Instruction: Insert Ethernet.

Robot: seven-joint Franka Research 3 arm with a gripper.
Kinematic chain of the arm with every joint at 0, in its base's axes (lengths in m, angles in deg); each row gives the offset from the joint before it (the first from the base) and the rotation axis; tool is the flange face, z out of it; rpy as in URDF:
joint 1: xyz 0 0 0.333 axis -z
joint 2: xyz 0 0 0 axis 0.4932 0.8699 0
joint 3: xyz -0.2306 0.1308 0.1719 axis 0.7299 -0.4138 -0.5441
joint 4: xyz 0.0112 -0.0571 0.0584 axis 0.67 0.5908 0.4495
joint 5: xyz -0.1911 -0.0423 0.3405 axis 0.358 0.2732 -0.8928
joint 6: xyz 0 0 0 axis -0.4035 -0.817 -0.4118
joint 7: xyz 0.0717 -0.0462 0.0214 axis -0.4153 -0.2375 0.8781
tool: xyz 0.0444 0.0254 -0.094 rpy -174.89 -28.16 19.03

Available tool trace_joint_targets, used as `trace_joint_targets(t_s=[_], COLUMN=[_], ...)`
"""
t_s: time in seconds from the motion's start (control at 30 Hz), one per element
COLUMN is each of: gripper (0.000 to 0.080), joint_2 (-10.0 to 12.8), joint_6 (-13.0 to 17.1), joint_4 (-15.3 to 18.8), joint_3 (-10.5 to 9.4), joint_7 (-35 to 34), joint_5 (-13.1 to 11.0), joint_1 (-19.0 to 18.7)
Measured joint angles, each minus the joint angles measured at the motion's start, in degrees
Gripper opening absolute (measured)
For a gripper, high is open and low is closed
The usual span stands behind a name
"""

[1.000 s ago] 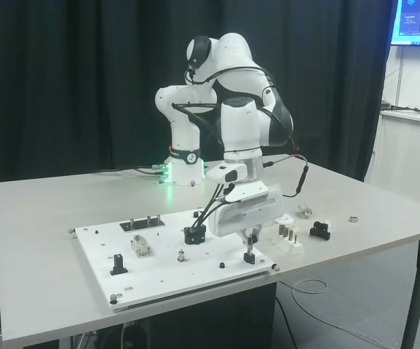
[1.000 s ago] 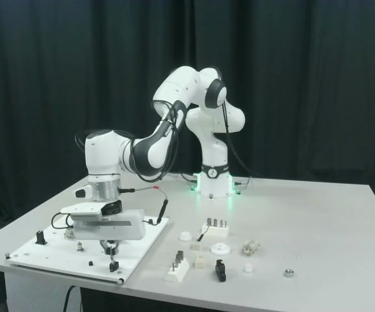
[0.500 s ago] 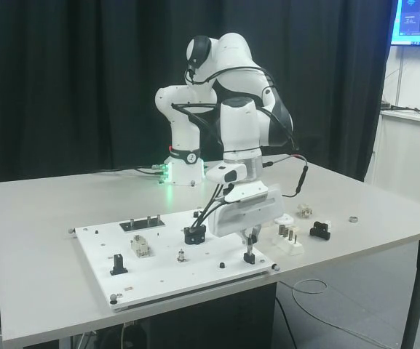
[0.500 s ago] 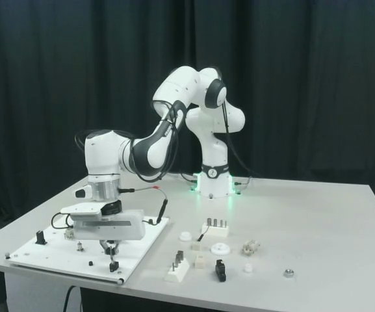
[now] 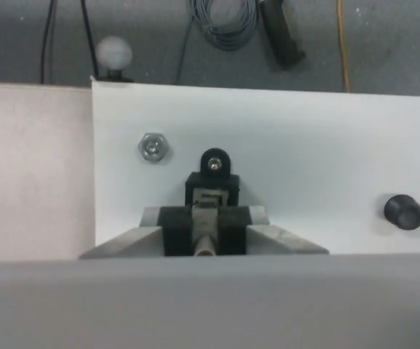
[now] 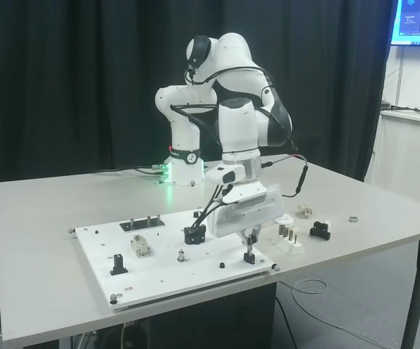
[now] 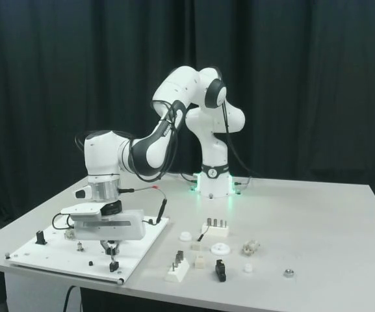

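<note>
Fingers (image 5: 205,231) clamped tight on the Ethernet plug (image 5: 205,243) from both sides, as far as we can see in the wrist view. Plug sits right at the black socket (image 5: 212,186) on the white board (image 6: 167,258), close to the board's front corner. We also spot a hex nut (image 5: 152,147) just beside the socket and a black knob (image 5: 403,211) well apart. Loose parts (image 7: 214,247) lie on the grey counter (image 7: 317,227) next to the board.

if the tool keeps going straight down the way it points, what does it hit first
Most likely the black socket on the white board. The tool points straight down, shut on a plug that sits right over the socket. How much gap remains, I can't judge.
</note>
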Motion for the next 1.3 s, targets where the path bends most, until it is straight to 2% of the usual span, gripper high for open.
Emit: trace_joint_targets(t_s=[0.6,1.3], gripper=[0.007,0.007], joint_2=[0.29,0.26], joint_6=[0.89,1.31], joint_4=[0.76,0.92], joint_3=[0.14,0.3], joint_7=[-0.03,-0.02], joint_5=[-2.42,-2.13], joint_1=[0.21,-0.12])
